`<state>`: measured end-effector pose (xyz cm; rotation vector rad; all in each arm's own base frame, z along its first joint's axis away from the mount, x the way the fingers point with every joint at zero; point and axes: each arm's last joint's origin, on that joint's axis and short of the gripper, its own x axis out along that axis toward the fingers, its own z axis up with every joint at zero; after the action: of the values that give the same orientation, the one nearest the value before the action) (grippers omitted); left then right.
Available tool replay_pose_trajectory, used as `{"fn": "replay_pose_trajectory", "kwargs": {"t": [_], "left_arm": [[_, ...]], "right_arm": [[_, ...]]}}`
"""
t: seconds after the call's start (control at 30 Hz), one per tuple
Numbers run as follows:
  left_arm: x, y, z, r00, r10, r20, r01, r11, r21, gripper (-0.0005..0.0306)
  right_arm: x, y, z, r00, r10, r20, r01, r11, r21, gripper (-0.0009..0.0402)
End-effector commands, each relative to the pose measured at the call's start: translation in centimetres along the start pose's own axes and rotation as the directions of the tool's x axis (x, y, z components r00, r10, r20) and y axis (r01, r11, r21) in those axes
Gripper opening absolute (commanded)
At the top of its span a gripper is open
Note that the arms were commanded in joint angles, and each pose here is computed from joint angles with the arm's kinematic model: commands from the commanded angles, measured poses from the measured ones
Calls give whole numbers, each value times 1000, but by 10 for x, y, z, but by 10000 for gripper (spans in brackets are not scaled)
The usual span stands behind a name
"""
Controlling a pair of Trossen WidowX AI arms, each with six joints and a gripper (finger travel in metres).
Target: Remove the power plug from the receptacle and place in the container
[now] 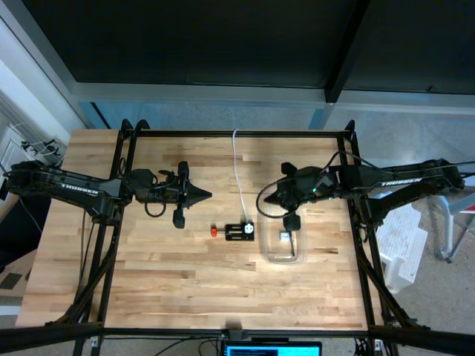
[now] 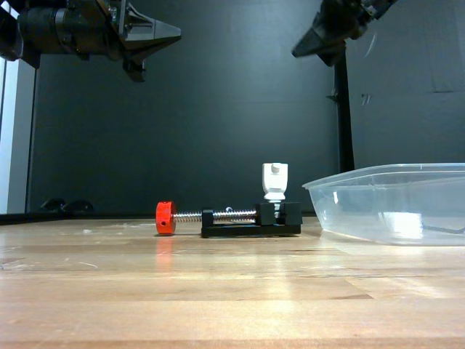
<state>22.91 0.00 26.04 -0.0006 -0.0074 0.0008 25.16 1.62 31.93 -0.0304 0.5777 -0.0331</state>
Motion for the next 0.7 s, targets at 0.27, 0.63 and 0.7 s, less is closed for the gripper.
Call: {"fn": "replay_pose_trajectory", "kwargs": {"t": [0.27, 0.63, 0.7], "left_arm": [[0, 0, 0, 1000, 0, 1, 0, 1000, 0, 0], [0, 0, 0, 1000, 0, 1, 0, 1000, 0, 0], [0, 0, 0, 1000, 0, 1, 0, 1000, 0, 0]], "right_arm": [[-6, -11, -11, 962, 33, 271, -41, 999, 21, 0], [-6, -12, -33, 878, 27, 477, -46, 999, 28, 0], [-5, -13, -36, 861, 40, 508, -61, 998, 23, 0]]}}
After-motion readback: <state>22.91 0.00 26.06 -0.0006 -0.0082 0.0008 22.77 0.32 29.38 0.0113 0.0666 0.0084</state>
